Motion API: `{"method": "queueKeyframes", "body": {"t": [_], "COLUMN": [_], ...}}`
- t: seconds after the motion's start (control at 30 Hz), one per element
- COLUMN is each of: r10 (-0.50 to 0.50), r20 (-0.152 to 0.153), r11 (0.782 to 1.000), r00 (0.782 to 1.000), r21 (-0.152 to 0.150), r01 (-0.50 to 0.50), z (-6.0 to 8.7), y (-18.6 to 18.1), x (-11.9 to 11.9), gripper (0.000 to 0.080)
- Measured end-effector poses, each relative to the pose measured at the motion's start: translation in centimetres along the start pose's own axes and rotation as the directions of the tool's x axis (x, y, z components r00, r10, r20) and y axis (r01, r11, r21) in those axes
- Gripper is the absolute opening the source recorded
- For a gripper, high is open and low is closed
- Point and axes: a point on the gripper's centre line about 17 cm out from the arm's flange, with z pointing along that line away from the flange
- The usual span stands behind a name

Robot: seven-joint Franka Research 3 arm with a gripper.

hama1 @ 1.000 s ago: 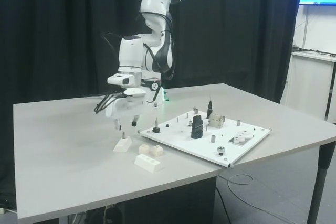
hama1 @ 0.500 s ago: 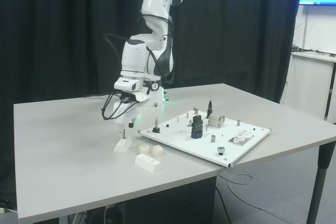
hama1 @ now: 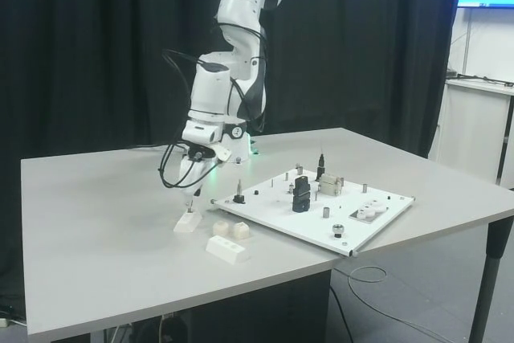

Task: Place square peg 2.

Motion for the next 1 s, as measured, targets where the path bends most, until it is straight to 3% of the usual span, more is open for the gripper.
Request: {"method": "queueKeyframes", "body": {"t": [1.0], "r10": [-0.020], "r20": [0.032], "r11": [1.000], "r00": [0.999], "r21": [0.023], "r01": [0.019], "z": [1.0], "y": [-0.2], "x": [-1.1], "gripper": [0.0800]}}
